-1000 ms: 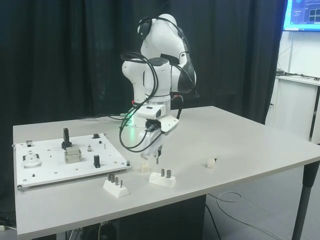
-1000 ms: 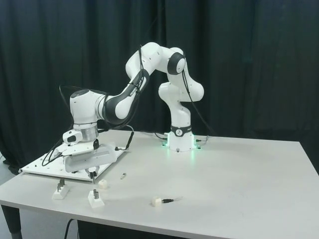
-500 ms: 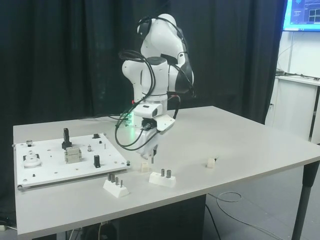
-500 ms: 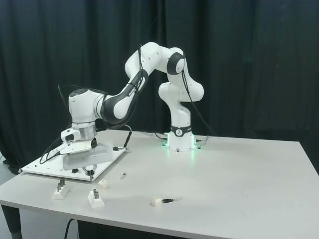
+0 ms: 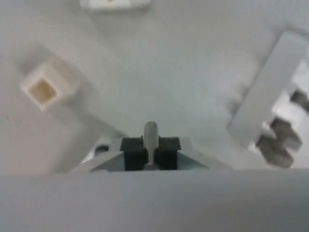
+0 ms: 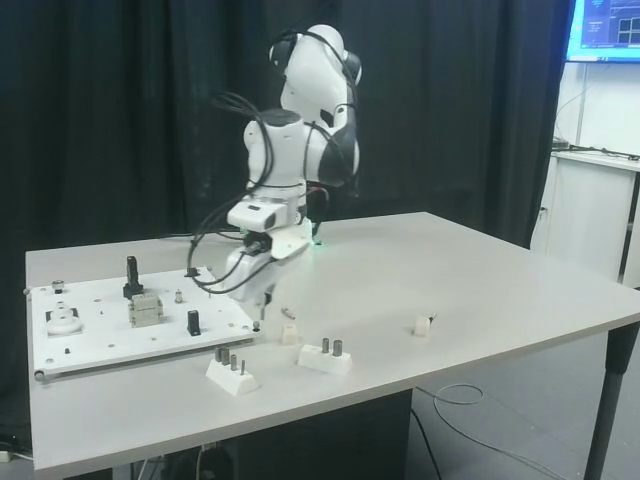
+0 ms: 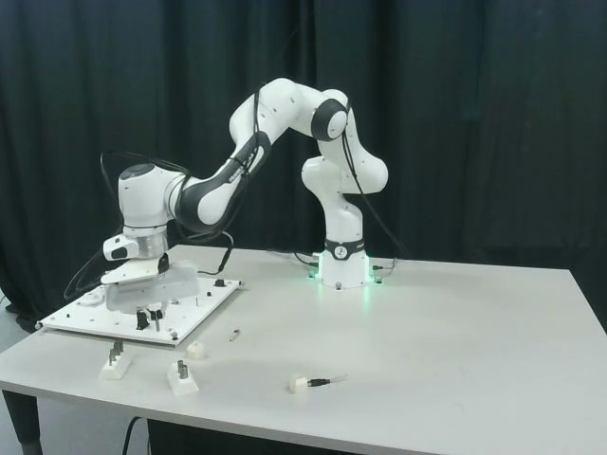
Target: Insert round peg 2.
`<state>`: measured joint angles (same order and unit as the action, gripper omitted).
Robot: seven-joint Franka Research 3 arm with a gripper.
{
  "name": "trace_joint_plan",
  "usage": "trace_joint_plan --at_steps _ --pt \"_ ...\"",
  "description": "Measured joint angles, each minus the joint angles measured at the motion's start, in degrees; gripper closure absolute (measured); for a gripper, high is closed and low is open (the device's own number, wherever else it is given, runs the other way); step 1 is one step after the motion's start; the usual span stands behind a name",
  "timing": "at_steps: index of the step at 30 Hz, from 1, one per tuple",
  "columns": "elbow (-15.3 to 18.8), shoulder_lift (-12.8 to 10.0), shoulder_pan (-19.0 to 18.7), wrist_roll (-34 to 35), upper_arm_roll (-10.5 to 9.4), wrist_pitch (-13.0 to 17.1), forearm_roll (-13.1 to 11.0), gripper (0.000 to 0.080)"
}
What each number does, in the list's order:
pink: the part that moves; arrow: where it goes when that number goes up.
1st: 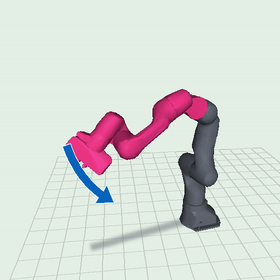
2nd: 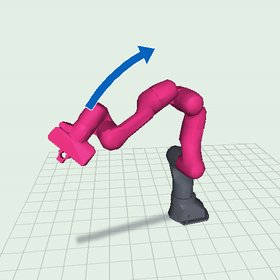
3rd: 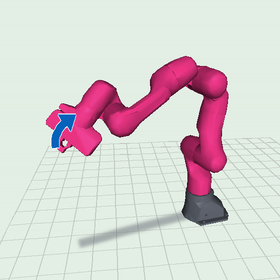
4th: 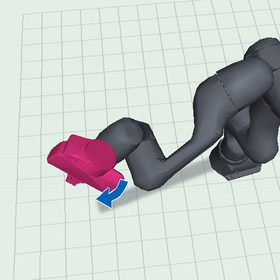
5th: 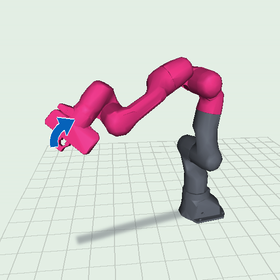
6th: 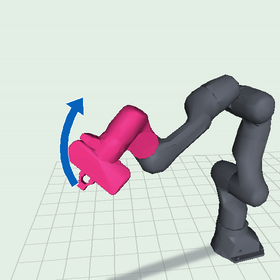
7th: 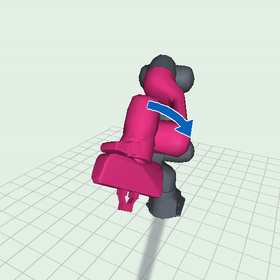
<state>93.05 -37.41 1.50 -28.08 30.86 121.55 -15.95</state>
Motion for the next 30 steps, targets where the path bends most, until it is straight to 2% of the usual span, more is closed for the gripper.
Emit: trace_joint_plan --at_steps 11,20,30 --pt "4.61 2.18 2.92 -5.05 0.81 0.13 -0.01 0.0741" --pt "9.51 4.79 4.35 -8.42 1.44 0.89 -0.29 0.0741" --pt "15.98 8.05 4.40 -11.37 2.44 4.71 -1.60 0.0741"
